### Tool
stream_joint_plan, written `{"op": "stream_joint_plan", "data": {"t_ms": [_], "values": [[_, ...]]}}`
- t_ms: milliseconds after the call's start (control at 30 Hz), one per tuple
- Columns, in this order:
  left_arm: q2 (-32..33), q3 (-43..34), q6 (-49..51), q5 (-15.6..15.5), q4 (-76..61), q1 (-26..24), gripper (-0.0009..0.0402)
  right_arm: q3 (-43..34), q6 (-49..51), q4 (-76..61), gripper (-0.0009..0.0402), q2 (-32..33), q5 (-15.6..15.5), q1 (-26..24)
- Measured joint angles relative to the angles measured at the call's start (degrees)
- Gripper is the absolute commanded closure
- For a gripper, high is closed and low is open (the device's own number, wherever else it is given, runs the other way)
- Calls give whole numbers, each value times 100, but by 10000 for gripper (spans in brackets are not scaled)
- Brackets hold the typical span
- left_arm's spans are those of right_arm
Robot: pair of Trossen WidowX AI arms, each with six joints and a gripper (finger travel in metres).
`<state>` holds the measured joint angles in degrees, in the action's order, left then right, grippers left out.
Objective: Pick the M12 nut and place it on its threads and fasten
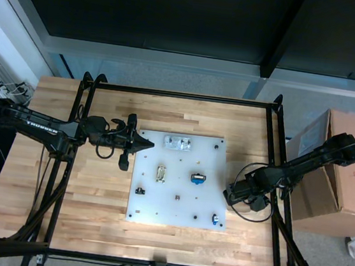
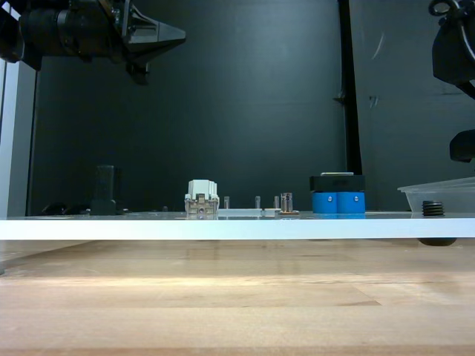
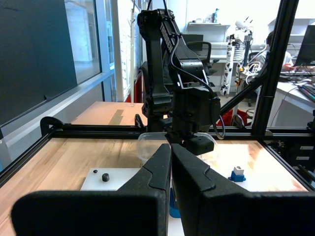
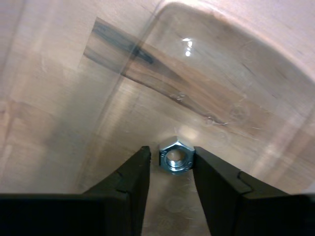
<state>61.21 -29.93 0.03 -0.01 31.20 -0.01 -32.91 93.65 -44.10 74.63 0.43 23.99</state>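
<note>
- Right gripper (image 4: 172,152) is off the white board's (image 1: 156,207) 3 o'clock side, down in the clear tray (image 4: 236,73). Fingers slightly apart around the M12 nut (image 4: 176,158), one touching it.
- Nut lies flat on the tray floor.
- Stud (image 2: 433,209) is bare, ribs showing.
- Left gripper (image 3: 171,164) hangs high at the board's 10 o'clock edge, fingers closed on nothing.

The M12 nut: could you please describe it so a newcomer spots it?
Right of the white task board, the right gripper reaches into a clear plastic tray; the left gripper, jaws together, hangs above the board's far left edge. Loose on the tray floor between the right gripper's open jaws is a small silver six-sided nut, the only thing seen there.
</note>
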Motion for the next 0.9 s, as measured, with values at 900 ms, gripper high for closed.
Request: {"op": "stream_joint_plan", "data": {"t_ms": [900], "values": [[0,-2,2,0,0,0,393,-1626,-2020,-1690,373,-118,-203,0]]}}
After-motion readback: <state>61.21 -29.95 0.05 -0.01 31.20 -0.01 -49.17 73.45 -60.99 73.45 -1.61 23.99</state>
